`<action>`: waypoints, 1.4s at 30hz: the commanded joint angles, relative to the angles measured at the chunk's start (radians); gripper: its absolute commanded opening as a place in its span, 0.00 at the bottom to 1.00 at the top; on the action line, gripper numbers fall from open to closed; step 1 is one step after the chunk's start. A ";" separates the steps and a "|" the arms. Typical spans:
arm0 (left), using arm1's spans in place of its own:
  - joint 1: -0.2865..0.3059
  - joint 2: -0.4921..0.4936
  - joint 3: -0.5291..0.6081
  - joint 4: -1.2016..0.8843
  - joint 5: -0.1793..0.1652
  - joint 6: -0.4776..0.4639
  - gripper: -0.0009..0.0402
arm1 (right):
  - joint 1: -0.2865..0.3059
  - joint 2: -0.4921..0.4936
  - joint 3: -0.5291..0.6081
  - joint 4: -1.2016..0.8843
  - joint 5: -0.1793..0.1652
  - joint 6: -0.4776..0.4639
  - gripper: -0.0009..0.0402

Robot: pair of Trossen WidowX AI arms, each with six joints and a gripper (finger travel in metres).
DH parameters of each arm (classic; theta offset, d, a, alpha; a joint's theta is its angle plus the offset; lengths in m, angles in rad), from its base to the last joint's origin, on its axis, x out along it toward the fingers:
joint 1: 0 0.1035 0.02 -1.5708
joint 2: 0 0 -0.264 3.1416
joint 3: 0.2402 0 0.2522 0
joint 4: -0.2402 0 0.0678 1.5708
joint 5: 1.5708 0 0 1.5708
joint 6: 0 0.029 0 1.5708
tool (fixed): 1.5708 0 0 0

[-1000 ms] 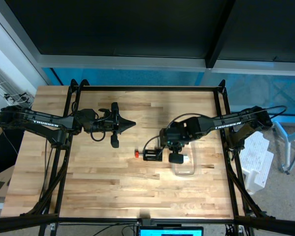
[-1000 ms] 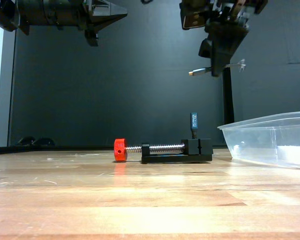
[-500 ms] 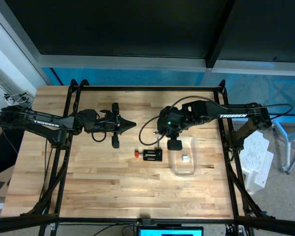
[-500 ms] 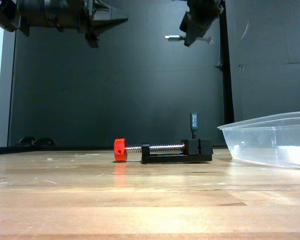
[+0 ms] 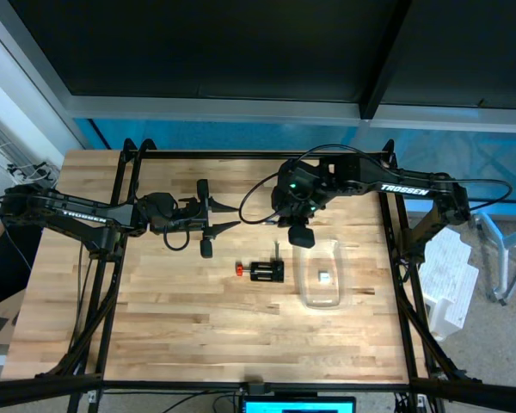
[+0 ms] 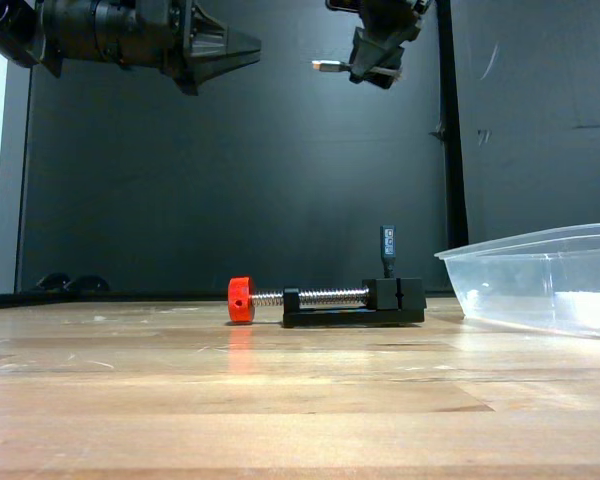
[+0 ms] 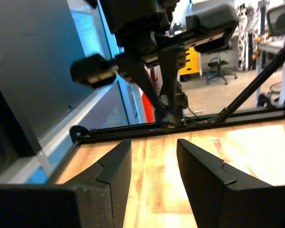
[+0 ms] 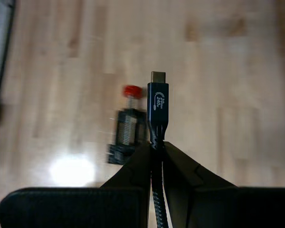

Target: Pick the usb-c connector and install on the hub

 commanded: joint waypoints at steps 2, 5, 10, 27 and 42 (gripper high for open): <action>0.000 0.019 0.018 -0.022 0.000 0.035 0.36 | -0.006 0.018 0.000 0.066 -0.052 0.002 0.02; -0.001 0.042 0.050 -0.063 0.009 0.082 0.36 | -0.024 0.024 0.011 0.079 -0.097 0.007 0.02; -0.002 0.105 0.105 -0.073 0.011 0.108 0.35 | -0.048 0.026 0.012 0.082 -0.118 0.014 0.02; -0.007 0.194 0.218 -0.136 0.048 0.197 0.30 | -0.069 0.025 0.012 0.105 -0.178 0.016 0.02; -0.008 0.194 0.243 -0.143 0.044 0.212 0.10 | -0.072 0.025 0.012 0.101 -0.176 0.015 0.02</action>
